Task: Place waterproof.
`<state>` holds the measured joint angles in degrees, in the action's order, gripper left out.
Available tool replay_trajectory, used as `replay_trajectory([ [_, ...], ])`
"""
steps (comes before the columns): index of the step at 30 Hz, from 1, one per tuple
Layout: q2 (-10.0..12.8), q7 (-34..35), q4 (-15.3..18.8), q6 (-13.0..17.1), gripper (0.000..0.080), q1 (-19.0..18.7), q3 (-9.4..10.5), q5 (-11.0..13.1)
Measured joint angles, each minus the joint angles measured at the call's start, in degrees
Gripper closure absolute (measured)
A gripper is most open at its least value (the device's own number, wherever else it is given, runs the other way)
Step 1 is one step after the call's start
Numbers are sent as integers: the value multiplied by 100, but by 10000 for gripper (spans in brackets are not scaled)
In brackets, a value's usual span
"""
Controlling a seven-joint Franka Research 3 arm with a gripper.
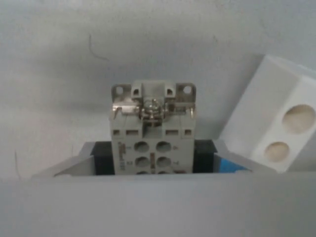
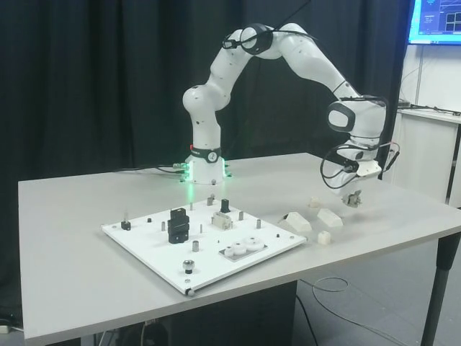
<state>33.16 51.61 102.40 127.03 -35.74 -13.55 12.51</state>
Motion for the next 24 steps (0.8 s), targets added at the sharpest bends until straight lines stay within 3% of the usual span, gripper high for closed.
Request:
replay_trajectory([
  [12,329,81,-322,-163,488,-8,29,-4],
  [24,471,180,-478,-195,488,-11,37,-13],
])
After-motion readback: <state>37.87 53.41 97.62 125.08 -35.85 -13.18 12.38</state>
